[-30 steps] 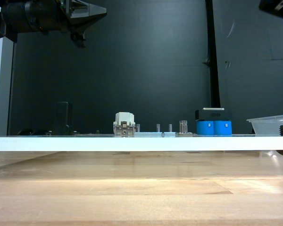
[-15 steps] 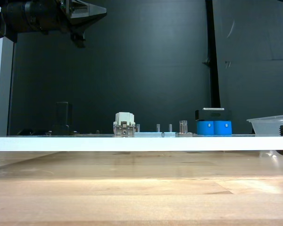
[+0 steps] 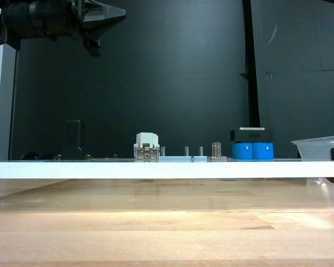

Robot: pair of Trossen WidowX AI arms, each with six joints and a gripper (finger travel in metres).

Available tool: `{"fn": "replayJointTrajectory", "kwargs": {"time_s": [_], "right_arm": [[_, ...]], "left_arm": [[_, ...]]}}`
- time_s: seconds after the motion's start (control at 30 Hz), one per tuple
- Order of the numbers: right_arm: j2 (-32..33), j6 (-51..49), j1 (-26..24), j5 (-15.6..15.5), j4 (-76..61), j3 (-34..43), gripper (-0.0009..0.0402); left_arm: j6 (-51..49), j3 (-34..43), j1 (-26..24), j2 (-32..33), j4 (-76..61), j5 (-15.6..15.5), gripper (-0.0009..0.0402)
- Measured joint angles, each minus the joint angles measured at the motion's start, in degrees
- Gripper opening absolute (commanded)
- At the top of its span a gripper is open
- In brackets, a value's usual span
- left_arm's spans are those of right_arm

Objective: Remove the RJ45 connector from the taskboard and place in the container

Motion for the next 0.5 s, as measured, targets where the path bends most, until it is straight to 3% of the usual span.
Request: {"fn": "replayJointTrajectory", "kwargs": {"time_s": [0.5], "right_arm": [[2.3, 2.2, 0.3, 0.0, 2.3, -2.6, 0.0138]], "left_arm": [[0.0, 0.0, 0.0, 0.0, 0.0, 0.0, 0.0000]]}}
